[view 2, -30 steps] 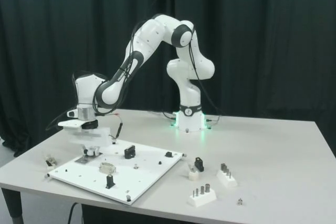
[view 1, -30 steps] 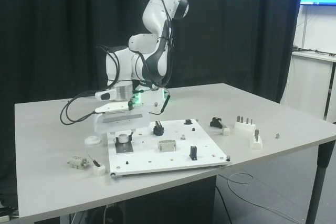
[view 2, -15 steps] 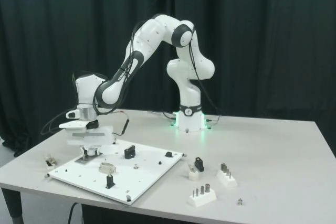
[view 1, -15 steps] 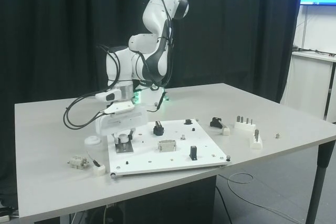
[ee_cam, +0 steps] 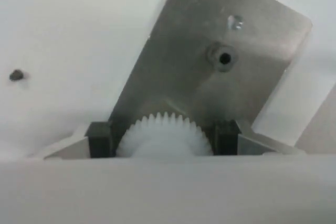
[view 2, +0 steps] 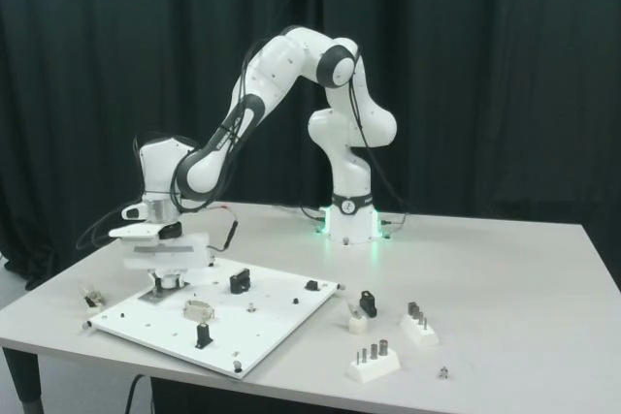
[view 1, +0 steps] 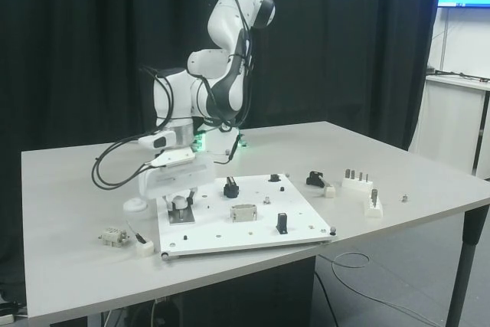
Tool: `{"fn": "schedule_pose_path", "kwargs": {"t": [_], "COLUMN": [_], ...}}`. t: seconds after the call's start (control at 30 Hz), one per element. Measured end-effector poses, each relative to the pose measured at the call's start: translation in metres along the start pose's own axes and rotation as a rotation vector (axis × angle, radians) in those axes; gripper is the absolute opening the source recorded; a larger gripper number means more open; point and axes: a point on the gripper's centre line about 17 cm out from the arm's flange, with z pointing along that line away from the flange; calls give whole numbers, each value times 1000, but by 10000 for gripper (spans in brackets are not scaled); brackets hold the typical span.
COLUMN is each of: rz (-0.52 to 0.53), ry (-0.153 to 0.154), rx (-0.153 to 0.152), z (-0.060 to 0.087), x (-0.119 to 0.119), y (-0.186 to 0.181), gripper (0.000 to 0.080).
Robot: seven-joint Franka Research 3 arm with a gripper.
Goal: Insert medium gear.
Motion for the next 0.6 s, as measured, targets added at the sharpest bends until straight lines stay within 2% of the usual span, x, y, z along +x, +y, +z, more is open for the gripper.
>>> {"fn": "schedule_pose_path", "kwargs": {"t": [0.27, 0.6], "rz": [120, 140], "ry": [3, 4], "rx": [-2, -2], "z": [1, 1], "x": [0, 0], "y": [1, 1], "gripper": [396, 396]}}
